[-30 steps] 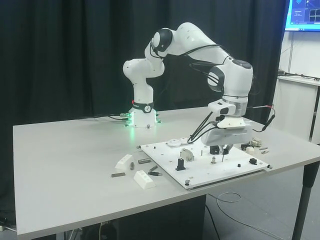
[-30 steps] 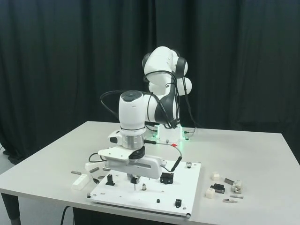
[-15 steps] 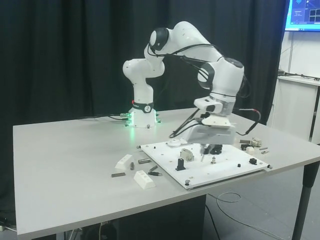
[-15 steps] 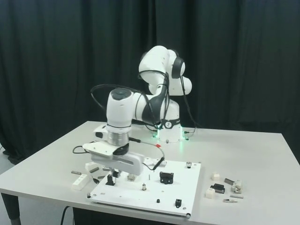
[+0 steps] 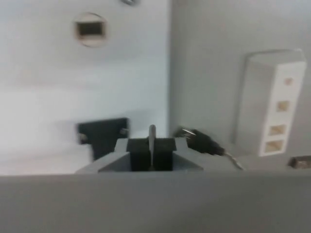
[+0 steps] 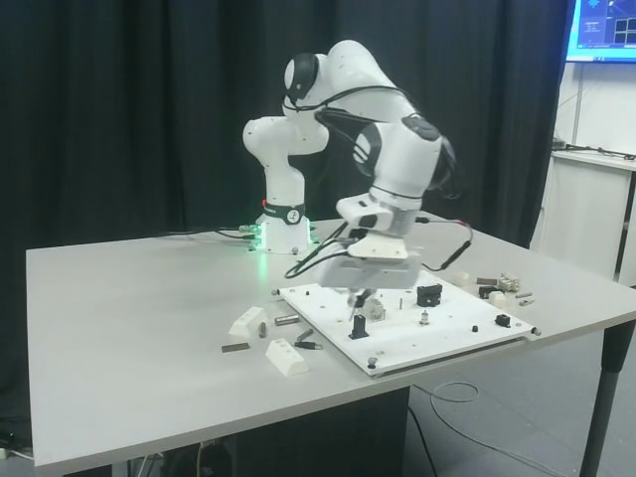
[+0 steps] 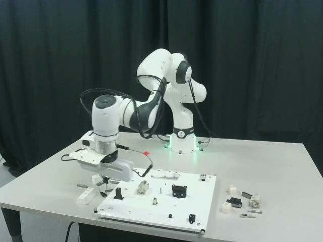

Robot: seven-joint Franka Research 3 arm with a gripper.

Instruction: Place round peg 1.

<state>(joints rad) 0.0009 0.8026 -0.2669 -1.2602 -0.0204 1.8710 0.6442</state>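
A thin grey round peg (image 5: 152, 133) stands between the black fingers of my gripper (image 5: 152, 148), which is shut on it. In the room views the gripper (image 6: 360, 296) (image 7: 105, 180) hangs low over the left edge of the white assembly board (image 6: 437, 338) (image 7: 166, 209). Below it in the wrist view are the board's edge, a black bracket (image 5: 102, 138) and a round insert with a rectangular slot (image 5: 91, 29). The peg is too small to make out in the room views.
A white block with several square holes (image 5: 272, 107) lies on the grey table beside the board, with a black-tipped pin (image 5: 199, 141) near it. Two white blocks (image 6: 246, 321) (image 6: 286, 358) and small metal pieces sit left of the board. Loose parts (image 7: 242, 201) lie to its right.
The arm has swung from the board's right part across to its left edge, near the white blocks. The gripper stayed low over the board throughout.
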